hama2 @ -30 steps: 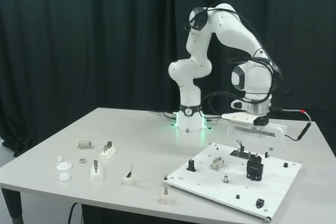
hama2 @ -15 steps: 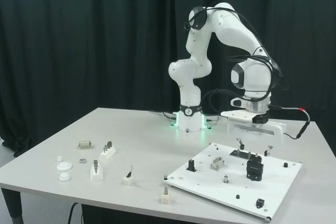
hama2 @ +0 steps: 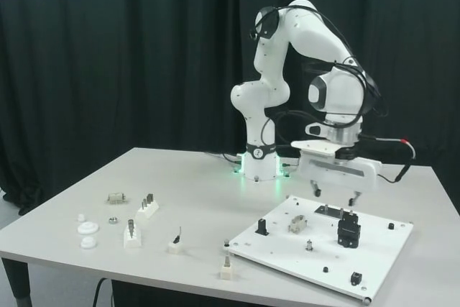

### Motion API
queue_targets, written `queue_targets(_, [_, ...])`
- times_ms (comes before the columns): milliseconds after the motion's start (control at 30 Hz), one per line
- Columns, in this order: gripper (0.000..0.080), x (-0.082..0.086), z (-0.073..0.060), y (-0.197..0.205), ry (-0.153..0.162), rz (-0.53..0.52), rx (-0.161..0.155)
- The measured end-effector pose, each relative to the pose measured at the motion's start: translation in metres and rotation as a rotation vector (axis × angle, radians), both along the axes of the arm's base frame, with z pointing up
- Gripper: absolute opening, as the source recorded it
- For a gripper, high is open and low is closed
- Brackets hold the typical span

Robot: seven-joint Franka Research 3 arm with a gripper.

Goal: Pick USB.

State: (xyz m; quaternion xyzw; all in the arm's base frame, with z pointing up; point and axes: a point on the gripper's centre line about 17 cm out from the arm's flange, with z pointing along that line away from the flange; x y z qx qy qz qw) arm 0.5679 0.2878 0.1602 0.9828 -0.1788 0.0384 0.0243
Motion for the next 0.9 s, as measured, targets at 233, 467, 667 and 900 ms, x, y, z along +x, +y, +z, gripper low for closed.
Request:
queue_targets(233, [0.0800,0.012,0.016,-0.037,0.007,0.023,-0.041])
queue_targets(467, [0.0800,0.023,0.028,-0.079,0.025,0.047,-0.081])
queue_targets(667, [0.0800,0.031,0.036,-0.119,0.041,0.058,-0.110])
queue_targets(900, [0.0800,0.038,0.040,-0.168,0.055,0.050,-0.143])
